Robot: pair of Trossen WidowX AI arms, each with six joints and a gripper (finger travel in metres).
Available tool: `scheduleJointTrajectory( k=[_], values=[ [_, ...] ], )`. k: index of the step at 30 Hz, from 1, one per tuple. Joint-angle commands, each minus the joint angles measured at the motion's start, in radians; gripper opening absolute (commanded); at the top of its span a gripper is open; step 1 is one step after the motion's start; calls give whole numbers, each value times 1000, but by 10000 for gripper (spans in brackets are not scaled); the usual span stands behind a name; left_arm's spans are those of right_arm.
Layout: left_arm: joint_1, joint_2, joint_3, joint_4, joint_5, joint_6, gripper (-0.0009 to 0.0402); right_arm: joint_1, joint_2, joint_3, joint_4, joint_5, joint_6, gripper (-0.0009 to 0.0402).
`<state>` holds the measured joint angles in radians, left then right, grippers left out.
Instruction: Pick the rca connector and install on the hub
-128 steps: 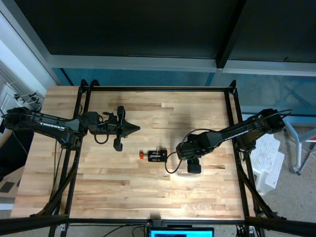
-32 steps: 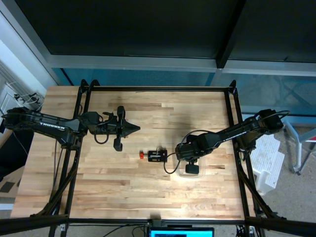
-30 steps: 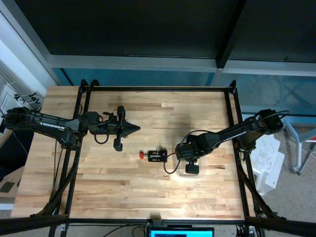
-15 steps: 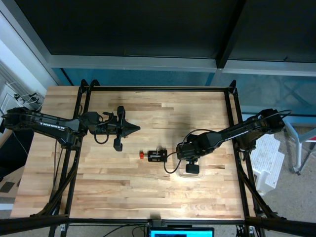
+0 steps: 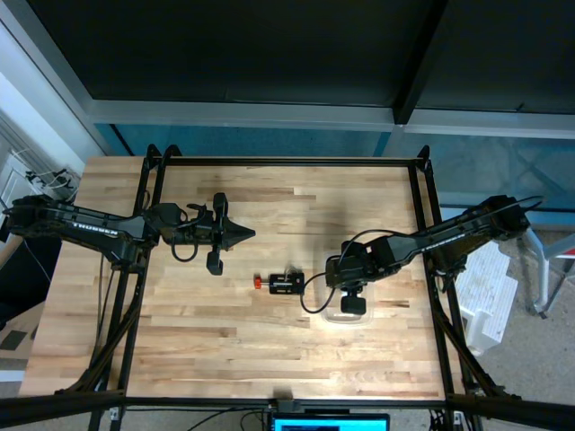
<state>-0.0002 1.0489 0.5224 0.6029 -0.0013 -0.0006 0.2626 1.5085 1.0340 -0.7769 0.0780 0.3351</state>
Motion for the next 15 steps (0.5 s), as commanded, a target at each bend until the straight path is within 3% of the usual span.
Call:
scheduleJointTrajectory(
  k=[1,15],
  values=[
    [0,0,0,0,0,0,0,0,-17,0,0,10,-1,0],
    [0,0,0,0,0,0,0,7,-56,0,2,13,-2,0]
  ],
)
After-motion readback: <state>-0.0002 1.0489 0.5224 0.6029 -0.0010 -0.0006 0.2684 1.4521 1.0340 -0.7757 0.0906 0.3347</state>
